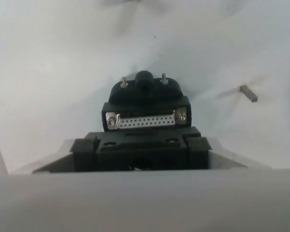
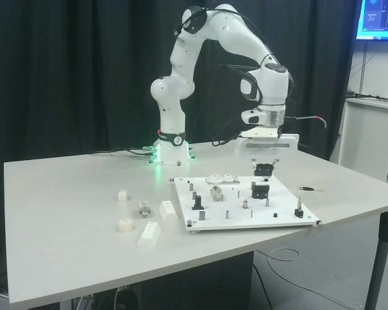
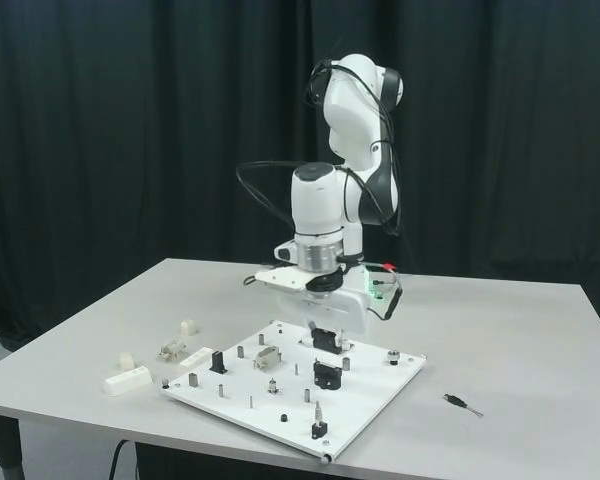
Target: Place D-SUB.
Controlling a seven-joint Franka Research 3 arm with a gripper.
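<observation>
D-SUB connector (image 1: pixel 146 107), a black plastic plug with a grey metal pin face, is clenched between the fingers of the black gripper (image 1: pixel 141 145). In the room views it hangs just above the white assembly board (image 2: pixel 281 219), near the black holder (image 2: pixel 259 190), probably so that it can descend straight into its seat.

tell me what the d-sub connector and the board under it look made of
D-SUB connector: black matte hood, likely plastic; its pin face and screws are shiny grey, likely metal. Board: flat white smooth panel, plastic or painted metal; the look leaves it open.
</observation>
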